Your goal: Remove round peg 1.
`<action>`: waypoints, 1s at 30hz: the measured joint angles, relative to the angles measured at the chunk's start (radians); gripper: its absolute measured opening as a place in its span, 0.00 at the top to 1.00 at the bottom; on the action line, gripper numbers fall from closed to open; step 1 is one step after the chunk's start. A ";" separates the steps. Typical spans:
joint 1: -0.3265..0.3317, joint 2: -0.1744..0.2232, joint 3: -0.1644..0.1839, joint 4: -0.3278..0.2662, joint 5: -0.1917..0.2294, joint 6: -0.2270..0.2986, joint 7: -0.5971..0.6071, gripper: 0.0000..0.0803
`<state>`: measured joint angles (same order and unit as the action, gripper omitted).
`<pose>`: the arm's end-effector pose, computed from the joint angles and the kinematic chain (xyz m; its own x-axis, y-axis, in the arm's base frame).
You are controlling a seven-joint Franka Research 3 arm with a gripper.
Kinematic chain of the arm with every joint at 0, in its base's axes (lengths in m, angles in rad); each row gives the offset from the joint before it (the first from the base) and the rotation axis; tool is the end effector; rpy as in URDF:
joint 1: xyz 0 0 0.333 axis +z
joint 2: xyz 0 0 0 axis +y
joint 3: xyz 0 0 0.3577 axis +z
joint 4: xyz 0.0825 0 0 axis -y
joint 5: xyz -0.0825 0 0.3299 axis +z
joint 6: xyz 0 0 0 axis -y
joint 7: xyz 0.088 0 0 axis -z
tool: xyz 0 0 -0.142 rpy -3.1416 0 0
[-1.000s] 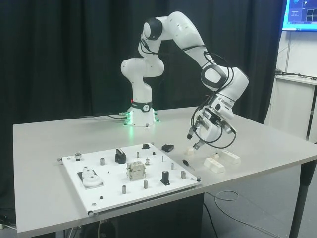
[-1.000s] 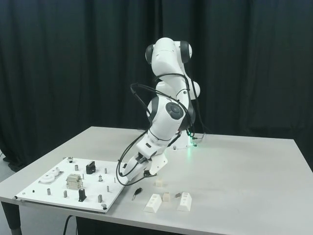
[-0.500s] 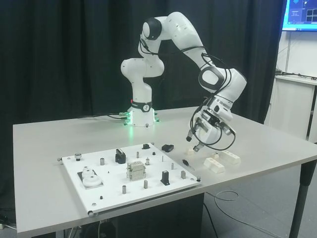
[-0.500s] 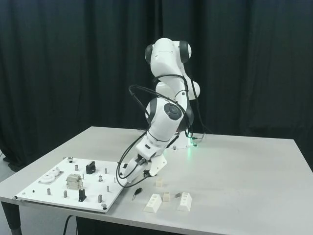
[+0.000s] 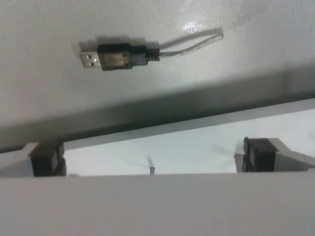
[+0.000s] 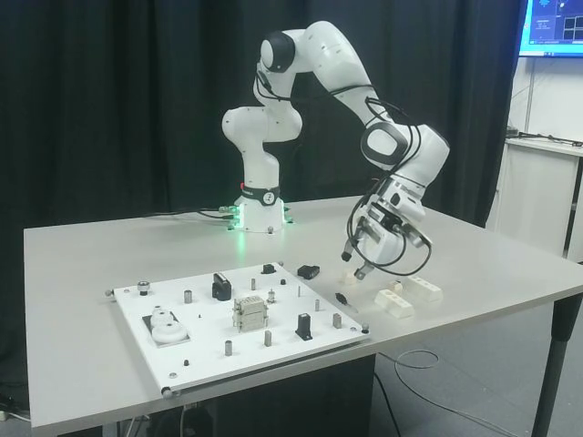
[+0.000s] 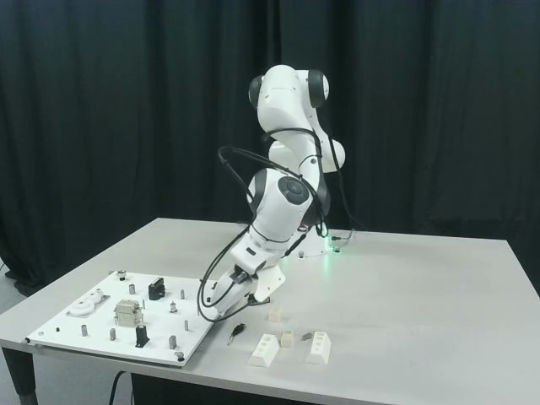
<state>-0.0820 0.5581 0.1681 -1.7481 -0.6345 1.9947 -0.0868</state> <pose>0.6141 -0.0137 0.2831 0.8401 0.3986 -0.3678 0.5202 -0.7841 0.3384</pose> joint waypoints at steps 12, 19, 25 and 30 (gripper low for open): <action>-0.003 -0.008 0.000 -0.004 0.000 0.004 0.000 0.00; -0.006 -0.014 0.000 -0.006 0.000 0.004 0.000 0.00; -0.009 -0.018 0.000 -0.006 0.000 0.004 0.000 0.00; -0.011 -0.020 0.000 -0.006 0.001 0.004 0.000 0.00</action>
